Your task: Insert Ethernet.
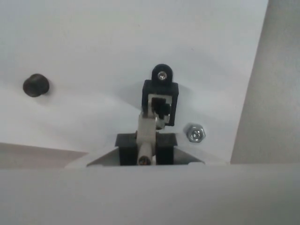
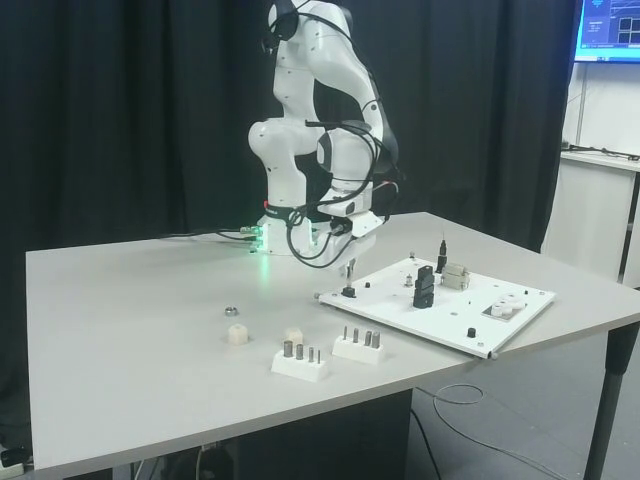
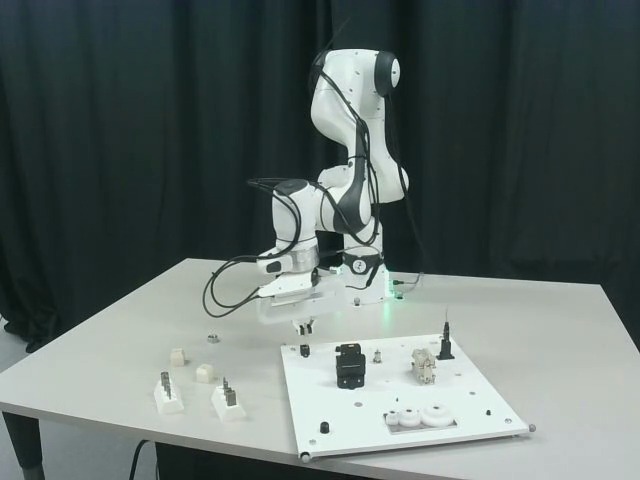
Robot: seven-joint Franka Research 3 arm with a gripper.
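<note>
So the setup sits on a flat grey table (image 2: 130,300) with a smooth matte top, in a room hung with black curtains (image 3: 150,130) all the way round, and there's a bit of a screen (image 2: 607,30) up in one corner of the first room view. The white arm (image 3: 340,190) has glossy rounded shells with black cables looping off it, and a green light glows at its base. On the table lies a flat white board (image 3: 400,400), square-cornered, with small parts standing on it: a black blocky piece (image 3: 349,365), a thin black pin on a foot (image 3: 445,345), a pair of white gear-like discs (image 3: 420,416) and a black knob (image 1: 35,85). Off the board there are two little white blocks with grey pegs (image 2: 300,358) stuck upright in them. The gripper (image 1: 145,145) is clenched on the plug (image 1: 146,133), a pale boxy thing pinched between the two black fingertips (image 1: 125,149). In the wrist view its tip is right at the opening of the black socket (image 1: 161,101), a squarish housing screwed down to the board near one corner, with a shiny hex nut (image 1: 195,134) just beside it. Can't tell if the plug is actually seated inside.
</note>
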